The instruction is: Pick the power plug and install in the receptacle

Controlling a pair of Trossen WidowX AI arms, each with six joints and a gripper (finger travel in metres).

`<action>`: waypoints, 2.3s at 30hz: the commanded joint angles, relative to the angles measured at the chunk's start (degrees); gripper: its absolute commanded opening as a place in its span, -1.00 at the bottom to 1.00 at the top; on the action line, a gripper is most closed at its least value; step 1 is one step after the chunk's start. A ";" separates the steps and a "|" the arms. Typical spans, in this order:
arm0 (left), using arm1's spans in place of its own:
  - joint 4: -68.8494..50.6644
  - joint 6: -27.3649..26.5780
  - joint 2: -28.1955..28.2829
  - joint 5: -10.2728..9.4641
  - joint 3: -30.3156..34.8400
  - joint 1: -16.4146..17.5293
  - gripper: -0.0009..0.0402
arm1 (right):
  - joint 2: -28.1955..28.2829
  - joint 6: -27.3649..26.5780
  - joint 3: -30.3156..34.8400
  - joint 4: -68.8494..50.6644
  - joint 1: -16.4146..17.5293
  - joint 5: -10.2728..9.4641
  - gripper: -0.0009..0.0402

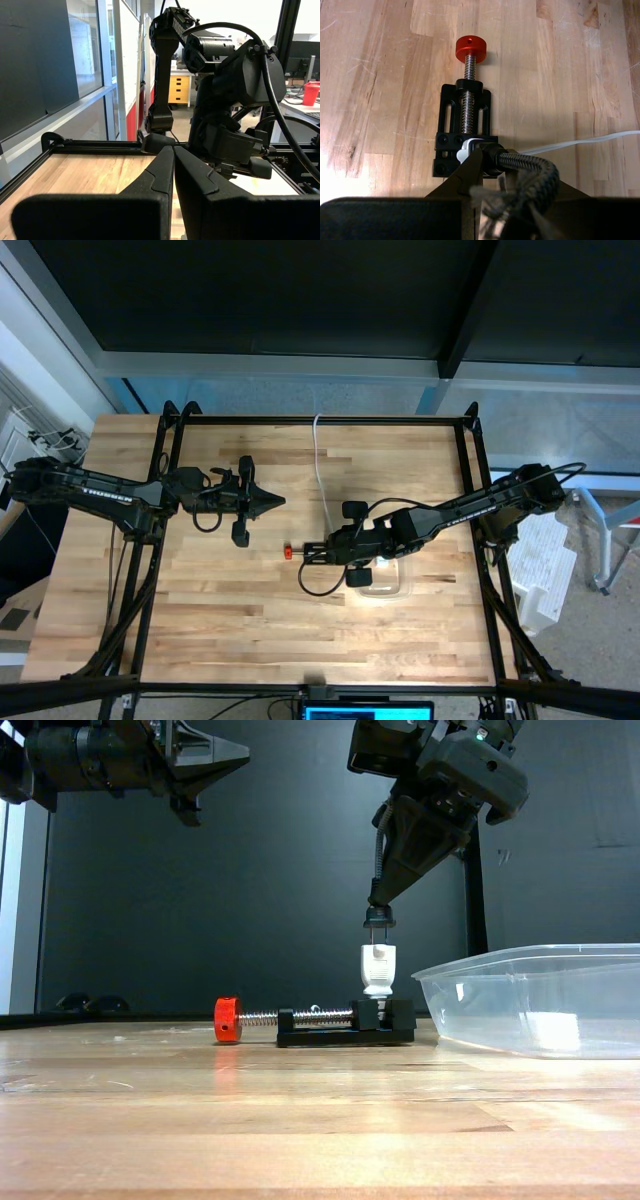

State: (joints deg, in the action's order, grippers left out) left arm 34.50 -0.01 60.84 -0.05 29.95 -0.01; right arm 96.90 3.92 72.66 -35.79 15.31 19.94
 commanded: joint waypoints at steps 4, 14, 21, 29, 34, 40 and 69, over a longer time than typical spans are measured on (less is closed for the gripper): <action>0.00 0.00 0.02 0.02 0.00 0.02 -0.96 | 0.00 0.07 -0.26 0.11 0.02 0.02 -0.96; 0.00 0.00 0.02 0.02 0.00 0.00 -0.96 | 0.00 0.09 -2.25 2.45 -0.04 0.09 -0.96; 0.00 0.00 0.02 0.02 0.00 0.00 -0.96 | 0.00 0.26 -3.96 3.54 -0.07 0.11 -0.96; 0.00 0.00 0.02 0.02 0.00 0.02 -0.96 | 0.15 0.46 -5.90 5.53 -0.04 0.13 -0.96; 0.00 0.00 0.02 0.02 0.00 0.02 -0.96 | 1.05 0.92 -6.64 6.93 -0.02 0.04 -0.96; 0.00 0.00 0.02 0.02 0.00 0.00 -0.96 | 1.99 1.14 -7.04 7.91 0.02 0.04 -0.96; 0.00 0.00 0.02 0.02 0.00 0.00 -0.96 | 1.27 1.14 -8.55 9.86 0.07 -0.15 -0.92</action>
State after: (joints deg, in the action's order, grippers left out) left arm 34.50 -0.01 60.86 -0.03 29.93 -0.01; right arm 98.17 5.04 64.34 -25.32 15.33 19.42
